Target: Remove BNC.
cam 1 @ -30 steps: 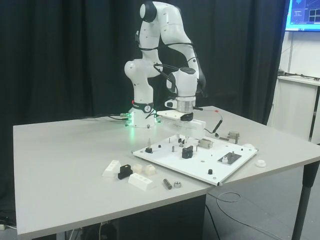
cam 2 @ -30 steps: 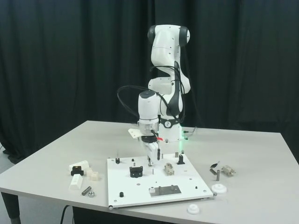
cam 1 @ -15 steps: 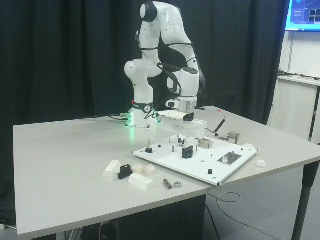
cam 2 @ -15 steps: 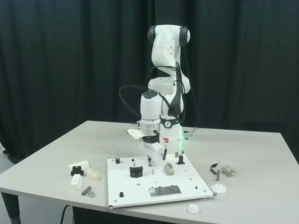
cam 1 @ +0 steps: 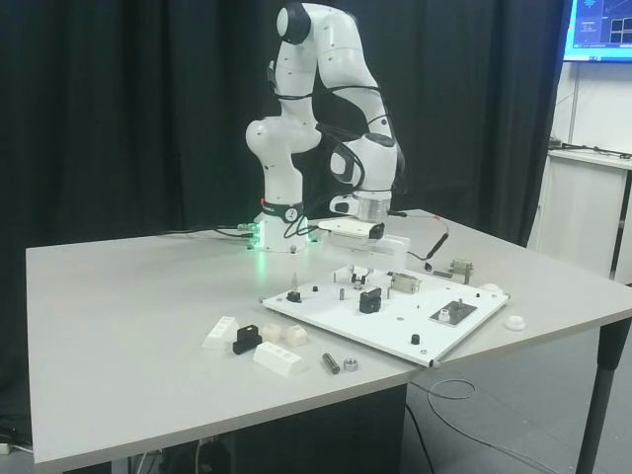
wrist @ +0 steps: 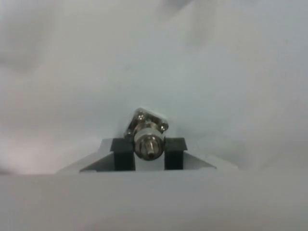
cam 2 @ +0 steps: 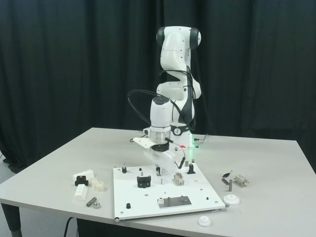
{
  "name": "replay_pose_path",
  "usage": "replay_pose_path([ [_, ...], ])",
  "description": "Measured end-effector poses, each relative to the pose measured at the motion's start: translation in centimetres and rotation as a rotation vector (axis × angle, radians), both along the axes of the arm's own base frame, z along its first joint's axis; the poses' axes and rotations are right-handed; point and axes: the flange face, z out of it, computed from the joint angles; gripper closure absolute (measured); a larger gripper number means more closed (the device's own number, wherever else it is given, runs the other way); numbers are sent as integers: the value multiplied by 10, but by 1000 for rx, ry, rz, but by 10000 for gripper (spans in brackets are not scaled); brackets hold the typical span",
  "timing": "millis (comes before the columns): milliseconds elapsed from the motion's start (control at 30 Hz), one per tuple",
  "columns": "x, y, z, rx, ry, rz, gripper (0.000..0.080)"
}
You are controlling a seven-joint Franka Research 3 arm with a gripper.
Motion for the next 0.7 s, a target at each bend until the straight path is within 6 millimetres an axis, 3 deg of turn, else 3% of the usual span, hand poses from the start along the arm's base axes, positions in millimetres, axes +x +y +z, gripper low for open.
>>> replay_pose_path([
  [700, -1, 2, 0, -10, 18, 236, 677],
])
